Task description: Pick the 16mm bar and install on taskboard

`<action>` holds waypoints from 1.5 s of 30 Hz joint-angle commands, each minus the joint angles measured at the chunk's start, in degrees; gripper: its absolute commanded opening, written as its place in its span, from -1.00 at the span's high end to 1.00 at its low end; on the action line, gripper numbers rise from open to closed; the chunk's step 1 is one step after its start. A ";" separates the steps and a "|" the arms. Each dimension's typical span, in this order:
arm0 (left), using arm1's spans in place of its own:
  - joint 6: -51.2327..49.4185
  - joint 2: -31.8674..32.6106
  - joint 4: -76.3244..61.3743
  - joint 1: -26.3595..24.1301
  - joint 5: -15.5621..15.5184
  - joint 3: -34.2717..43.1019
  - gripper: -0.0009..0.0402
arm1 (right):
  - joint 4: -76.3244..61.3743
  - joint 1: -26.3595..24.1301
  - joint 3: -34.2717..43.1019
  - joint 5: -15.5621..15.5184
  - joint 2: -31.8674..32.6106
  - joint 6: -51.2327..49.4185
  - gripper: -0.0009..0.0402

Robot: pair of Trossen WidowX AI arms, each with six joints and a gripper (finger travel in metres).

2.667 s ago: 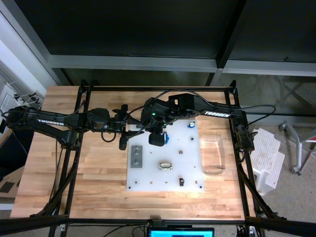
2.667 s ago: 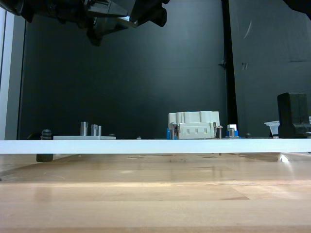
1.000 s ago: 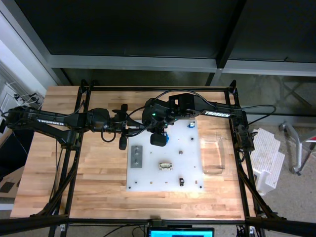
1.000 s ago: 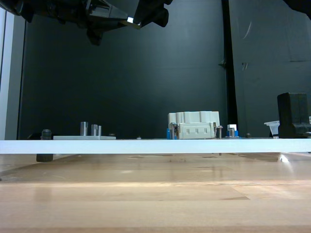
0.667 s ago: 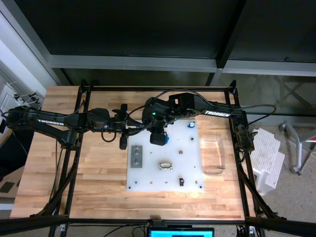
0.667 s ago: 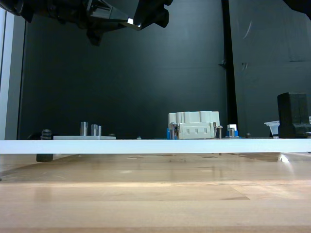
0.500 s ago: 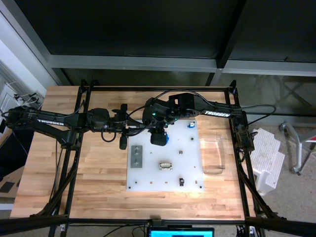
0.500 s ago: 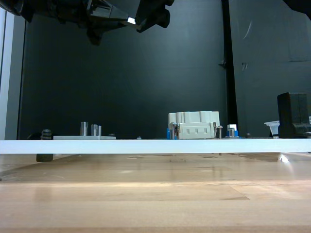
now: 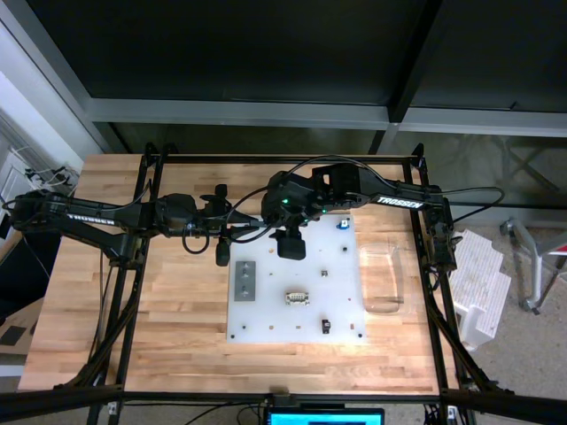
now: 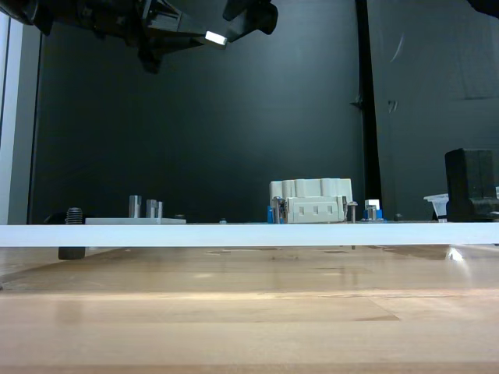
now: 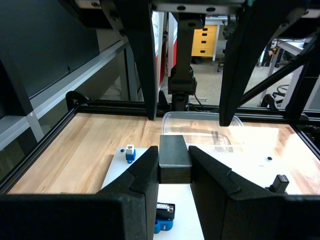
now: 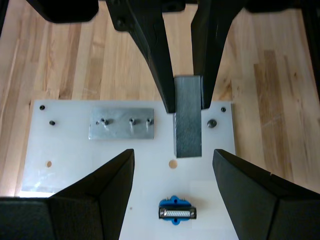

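Left gripper's (image 11: 174,156) bar (image 12: 187,120) near right gripper (image 12: 172,153)

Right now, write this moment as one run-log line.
16mm bar: held, clear of seat | left gripper: shut on bar, over taskboard | right gripper: open, above bar, apart

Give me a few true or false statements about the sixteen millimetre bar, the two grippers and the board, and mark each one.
1. The left gripper is shut on the 16mm bar. True.
2. The bar sits fully in its seat on the taskboard. False: it is held in the air above the board, lying level.
3. The right gripper also clamps the bar. False: it hangs above the board facing the bar's free end, with its fingers open and clear of the bar.
4. A blue connector sits on the board. True.
5. A clear container lies on the table to the right of the board. True.
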 commanded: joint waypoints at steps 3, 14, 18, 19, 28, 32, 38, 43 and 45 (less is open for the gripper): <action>0.00 0.00 -0.02 0.00 -0.17 0.04 0.71 | 2.10 0.02 0.02 -0.04 -0.68 -0.94 -0.12; -0.02 0.00 0.04 0.00 -0.15 0.04 0.71 | 16.46 0.02 -14.03 0.00 -8.74 0.31 -0.11; -0.02 0.00 0.52 0.00 -0.15 0.04 0.71 | 28.13 0.02 -26.01 0.07 -15.12 1.36 -0.11; -0.02 0.00 1.05 0.00 -0.15 0.04 0.71 | 32.09 0.02 -29.11 0.07 -16.55 1.62 -0.12; -0.74 0.00 3.61 0.02 -0.15 0.04 0.71 | 65.07 0.02 -53.57 2.16 -28.68 3.08 -0.11; -1.38 0.00 7.67 0.02 -0.15 0.02 0.71 | 76.24 0.02 -61.09 3.08 -31.28 3.23 -0.11; -1.75 0.00 12.74 0.02 -0.20 0.02 0.71 | 85.09 0.02 -66.49 4.07 -31.87 4.66 -0.11; -1.77 0.00 13.46 0.02 -1.42 0.02 0.71 | 90.97 0.02 -69.55 4.02 -31.74 6.23 -0.11; -1.77 0.00 13.44 0.04 -1.40 0.02 0.71 | 91.34 0.02 -69.79 4.00 -31.61 6.51 -0.11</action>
